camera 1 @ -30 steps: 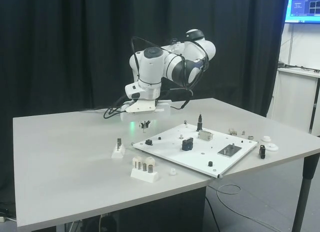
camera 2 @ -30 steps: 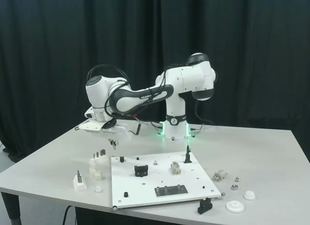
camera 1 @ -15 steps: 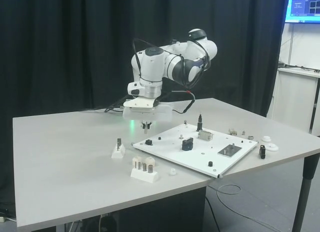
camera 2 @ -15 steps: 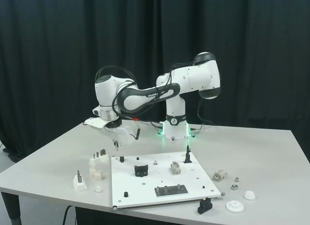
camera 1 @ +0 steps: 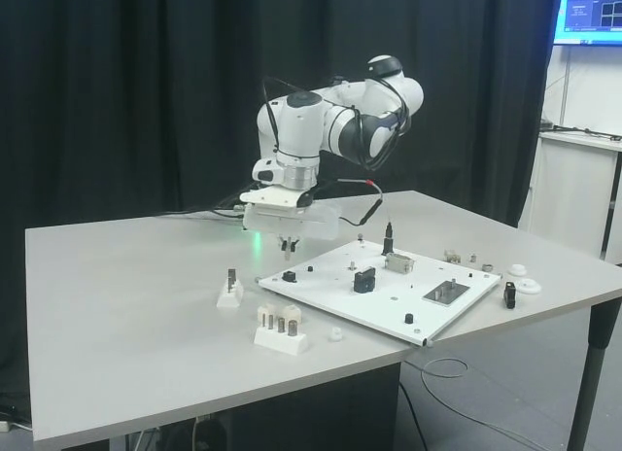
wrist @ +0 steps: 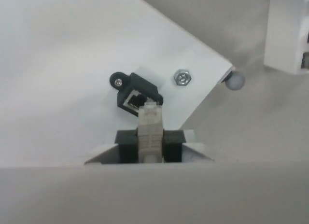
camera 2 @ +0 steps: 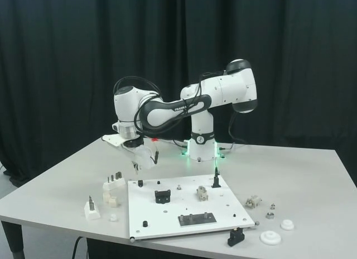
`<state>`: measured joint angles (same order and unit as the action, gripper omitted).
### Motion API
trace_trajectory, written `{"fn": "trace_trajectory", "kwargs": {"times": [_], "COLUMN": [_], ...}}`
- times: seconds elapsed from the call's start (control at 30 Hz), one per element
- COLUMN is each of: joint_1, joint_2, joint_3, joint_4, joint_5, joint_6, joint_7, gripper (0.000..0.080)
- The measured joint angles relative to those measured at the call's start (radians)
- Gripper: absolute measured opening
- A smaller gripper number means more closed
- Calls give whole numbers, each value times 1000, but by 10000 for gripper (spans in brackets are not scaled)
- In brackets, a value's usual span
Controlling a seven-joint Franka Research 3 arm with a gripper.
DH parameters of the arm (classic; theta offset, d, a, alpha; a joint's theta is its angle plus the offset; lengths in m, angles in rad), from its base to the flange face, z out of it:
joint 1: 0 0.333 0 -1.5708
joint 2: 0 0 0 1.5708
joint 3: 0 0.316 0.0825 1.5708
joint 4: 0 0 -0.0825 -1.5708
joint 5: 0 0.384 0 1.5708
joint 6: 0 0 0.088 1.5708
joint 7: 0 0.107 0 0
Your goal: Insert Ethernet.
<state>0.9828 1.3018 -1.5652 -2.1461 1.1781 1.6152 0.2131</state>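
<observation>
Wrist view: Ethernet plug (wrist: pixel 148 130) clamped between the gripper (wrist: pixel 149 147) fingers, above the black socket (wrist: pixel 136 94).
Its tip hangs just short of the socket's opening, at a corner of the white board (wrist: pixel 63 64); a nut (wrist: pixel 182 77) sits just beside the socket, and a grey ball foot (wrist: pixel 235 80) marks the board's corner. First room view: black curtains behind the grey table (camera 1: pixel 117 305), the white arm (camera 1: pixel 330 121) reaching over the board's far-left corner, white holder blocks (camera 1: pixel 280 327) near the table's front edge. Second room view: loose white discs (camera 2: pixel 277 231) lie near the table's front-right edge, well apart from the gripper (camera 2: pixel 135 165).
</observation>
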Motion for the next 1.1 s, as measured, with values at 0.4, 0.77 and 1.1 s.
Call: {"fn": "trace_trajectory", "kwargs": {"times": [0.4, 0.77, 1.1], "joint_1": [1, 1, 2], "joint_2": [0, 0, 0], "joint_3": [0, 17, 31], "joint_4": [-33, -79, -92], "joint_5": [27, 90, 138], "joint_6": [1, -2, -6], "joint_7": [97, 219, 297], "gripper": [101, 101, 101]}}
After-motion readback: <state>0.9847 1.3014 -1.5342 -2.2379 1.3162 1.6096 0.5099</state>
